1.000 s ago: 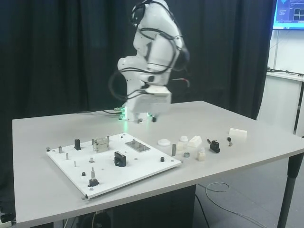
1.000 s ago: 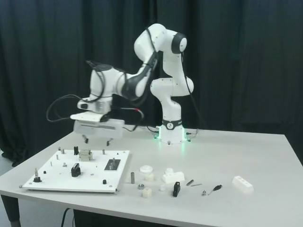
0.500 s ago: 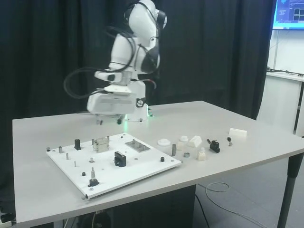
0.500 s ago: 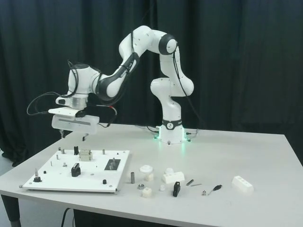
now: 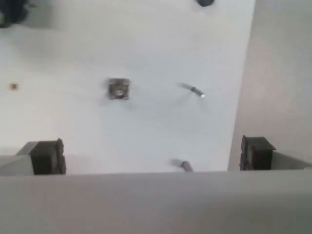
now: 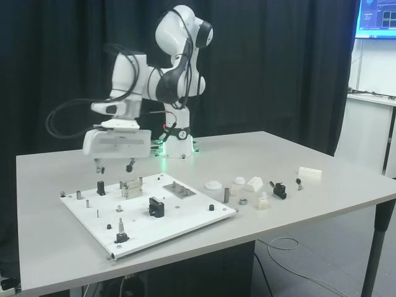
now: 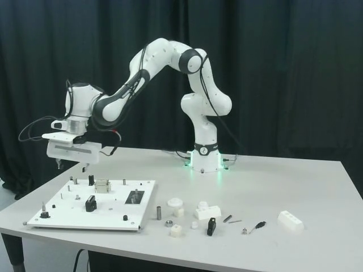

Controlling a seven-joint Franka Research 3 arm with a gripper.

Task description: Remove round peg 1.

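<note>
My fingers hang spread wide and empty above the board's far corner. A thin peg stands just below, near the worktop edge. I judge it light, stiff, slippery; grip its upper shaft squarely.

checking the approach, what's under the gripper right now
The open gripper hangs above the far corner of the white board. The wrist view shows bare board, two thin pegs and a square nut below. Nothing is covered.
</note>
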